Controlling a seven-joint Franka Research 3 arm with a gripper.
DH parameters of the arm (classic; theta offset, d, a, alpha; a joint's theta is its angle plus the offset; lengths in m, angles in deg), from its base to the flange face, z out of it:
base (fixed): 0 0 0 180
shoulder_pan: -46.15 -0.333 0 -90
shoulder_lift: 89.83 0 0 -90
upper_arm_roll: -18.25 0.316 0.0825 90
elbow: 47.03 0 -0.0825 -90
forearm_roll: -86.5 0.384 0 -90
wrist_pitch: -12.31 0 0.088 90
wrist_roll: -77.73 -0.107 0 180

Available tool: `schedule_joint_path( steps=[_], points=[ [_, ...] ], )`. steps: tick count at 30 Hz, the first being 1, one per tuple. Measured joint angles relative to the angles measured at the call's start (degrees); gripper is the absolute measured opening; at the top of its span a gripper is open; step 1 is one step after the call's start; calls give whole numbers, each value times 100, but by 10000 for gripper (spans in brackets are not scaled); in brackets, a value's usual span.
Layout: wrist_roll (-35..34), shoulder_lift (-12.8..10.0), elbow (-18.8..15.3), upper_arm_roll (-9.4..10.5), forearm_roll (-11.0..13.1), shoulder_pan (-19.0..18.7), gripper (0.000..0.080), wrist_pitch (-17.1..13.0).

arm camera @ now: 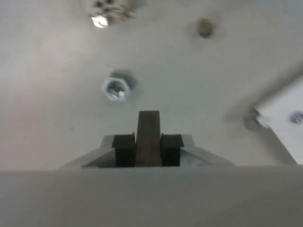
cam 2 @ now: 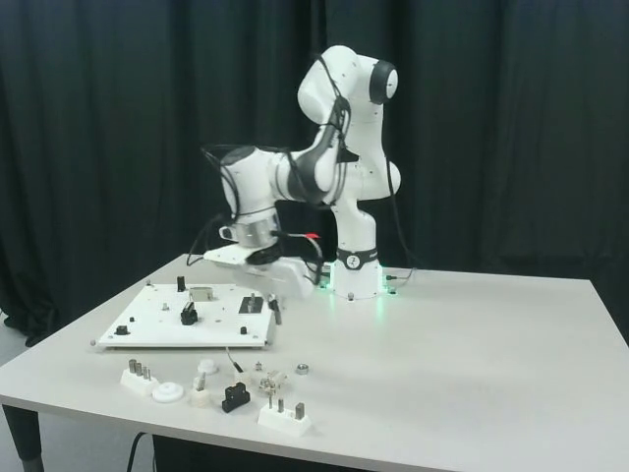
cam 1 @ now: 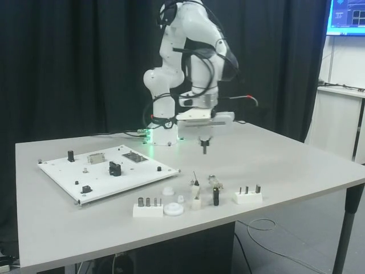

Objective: Place square peg 3.

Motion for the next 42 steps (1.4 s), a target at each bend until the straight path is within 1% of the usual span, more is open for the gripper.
schedule_joint_path(
  steps=[7,12,15,19,29,35,42],
  points=[
    [0,-165,7,352,-47,-97,114,-533],
    [1,-347,54,619,-47,-98,114,-912],
    [7,-476,112,750,-47,-97,114,-1082],
    [58,-669,224,899,-47,-97,114,-1221],
    [156,-1118,494,1203,-47,-76,114,-1433],
    [162,-1321,617,1359,-47,-31,114,-1536],
    [165,-1493,715,1607,-46,131,114,-1683]
  ],
)
